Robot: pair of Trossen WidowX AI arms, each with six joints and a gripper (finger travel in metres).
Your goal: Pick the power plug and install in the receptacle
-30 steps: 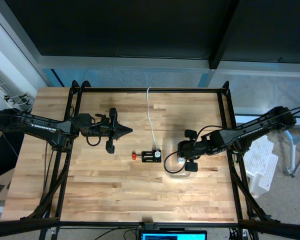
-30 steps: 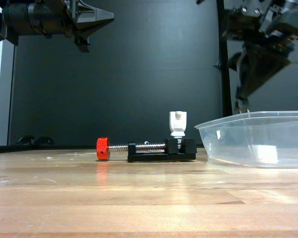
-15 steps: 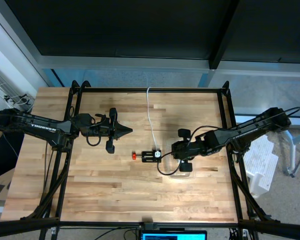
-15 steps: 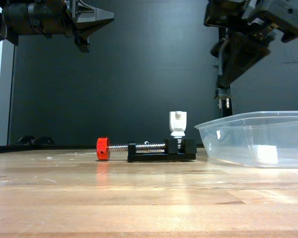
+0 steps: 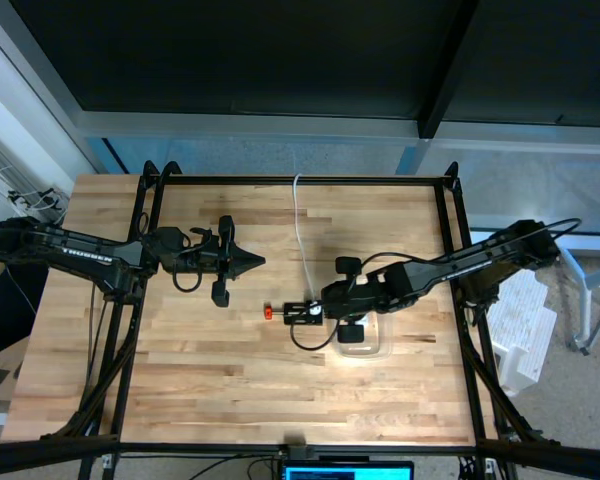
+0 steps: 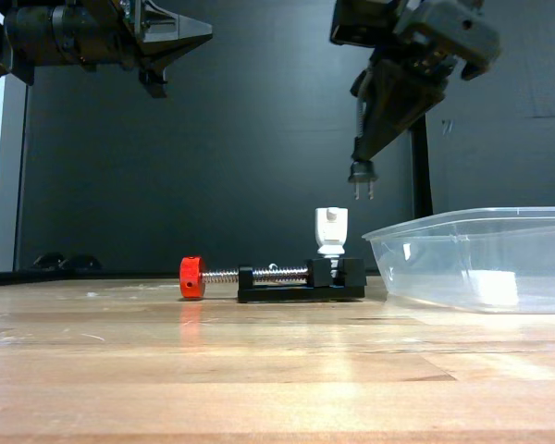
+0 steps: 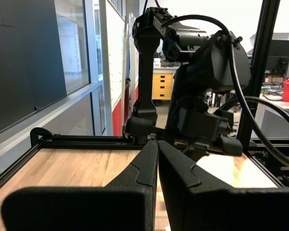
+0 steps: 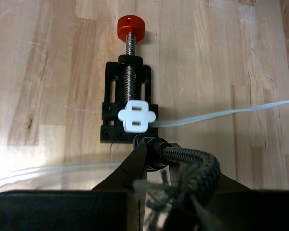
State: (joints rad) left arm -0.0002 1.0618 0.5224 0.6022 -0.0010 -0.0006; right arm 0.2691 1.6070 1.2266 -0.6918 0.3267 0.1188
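1. Hanging over the table, the right gripper (image 6: 363, 153) pinches the power plug (image 6: 362, 178) by its black body. The two prongs point straight down and a black cord (image 8: 190, 161) trails off behind.
2. The plug is in the air, above the receptacle (image 6: 301, 278) and a little towards the clear tray (image 6: 481, 264). It touches nothing and sits clear of the white socket head (image 8: 137, 115).
3. From where I stand, the next job is a small sideways shift towards the red knob (image 6: 191, 277), until the prongs sit directly over the two slots.
4. I'd check the twist first, because I can't tell whether the prongs run the same way as the slots. They must match before anything goes down.
5. Then it should go straight down, slowly. The socket only sits clamped in that small fixture, so a sideways shove could tip it or drag the whole block.
6. The cord may tug and needs watching.
7. The left gripper (image 5: 248, 262) is parked high and well apart, with its fingers pressed together on nothing, and isn't needed here.
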